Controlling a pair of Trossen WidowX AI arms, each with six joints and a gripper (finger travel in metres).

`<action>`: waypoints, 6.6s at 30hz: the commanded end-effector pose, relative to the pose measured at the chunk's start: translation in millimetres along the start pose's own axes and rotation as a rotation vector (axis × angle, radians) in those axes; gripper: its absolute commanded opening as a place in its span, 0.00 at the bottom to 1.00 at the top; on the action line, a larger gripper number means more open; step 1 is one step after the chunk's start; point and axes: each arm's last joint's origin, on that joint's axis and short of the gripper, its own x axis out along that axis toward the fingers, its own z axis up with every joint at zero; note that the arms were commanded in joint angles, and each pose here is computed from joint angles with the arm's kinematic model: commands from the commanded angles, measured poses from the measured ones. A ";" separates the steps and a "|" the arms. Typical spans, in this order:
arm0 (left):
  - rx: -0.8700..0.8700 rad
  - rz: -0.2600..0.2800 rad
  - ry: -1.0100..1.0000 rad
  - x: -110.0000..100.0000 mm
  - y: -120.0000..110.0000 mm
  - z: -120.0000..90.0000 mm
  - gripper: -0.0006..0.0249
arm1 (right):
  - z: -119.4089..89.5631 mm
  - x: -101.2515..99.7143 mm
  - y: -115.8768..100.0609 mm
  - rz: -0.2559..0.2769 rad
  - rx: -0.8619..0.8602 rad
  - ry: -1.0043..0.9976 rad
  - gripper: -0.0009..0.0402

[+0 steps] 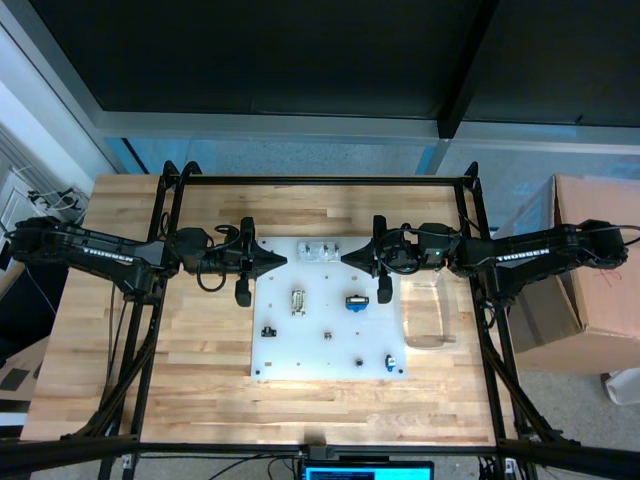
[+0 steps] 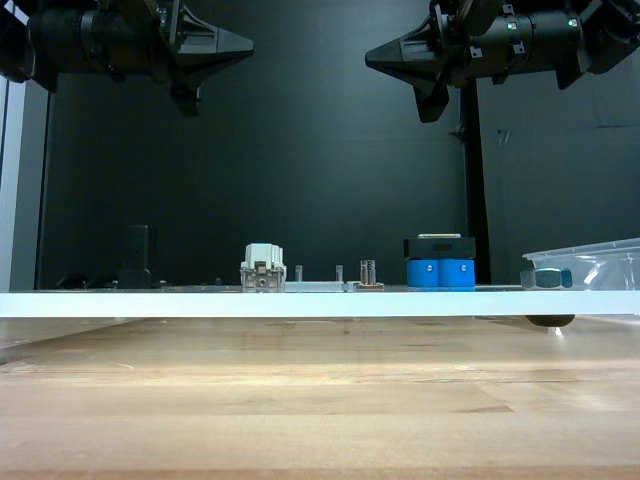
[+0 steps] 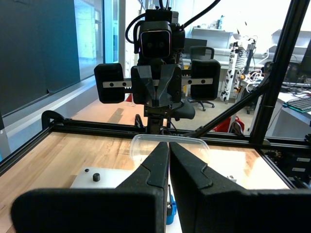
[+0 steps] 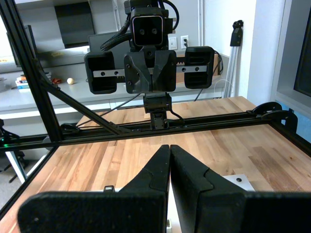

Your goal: Unfasten the M12 nut and place it in the container

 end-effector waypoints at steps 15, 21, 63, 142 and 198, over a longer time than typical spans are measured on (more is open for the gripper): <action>0.000 0.001 0.000 0.0 0.2 0.0 0.02 | -0.4 0.0 -0.3 -0.049 0.001 0.000 0.02; 0.000 0.001 0.000 0.0 0.2 0.0 0.02 | 0.3 0.0 0.0 -0.047 0.001 -0.008 0.02; 0.000 0.001 0.000 0.0 0.2 0.0 0.02 | 13.5 43.9 110.8 -0.119 0.199 1.119 0.02; 0.000 0.001 0.000 0.0 0.2 0.0 0.02 | -99.5 91.1 168.1 -0.141 0.026 1.418 0.19; 0.000 0.001 0.000 0.0 0.2 0.0 0.02 | -89.3 95.0 168.3 -0.402 0.255 1.358 0.68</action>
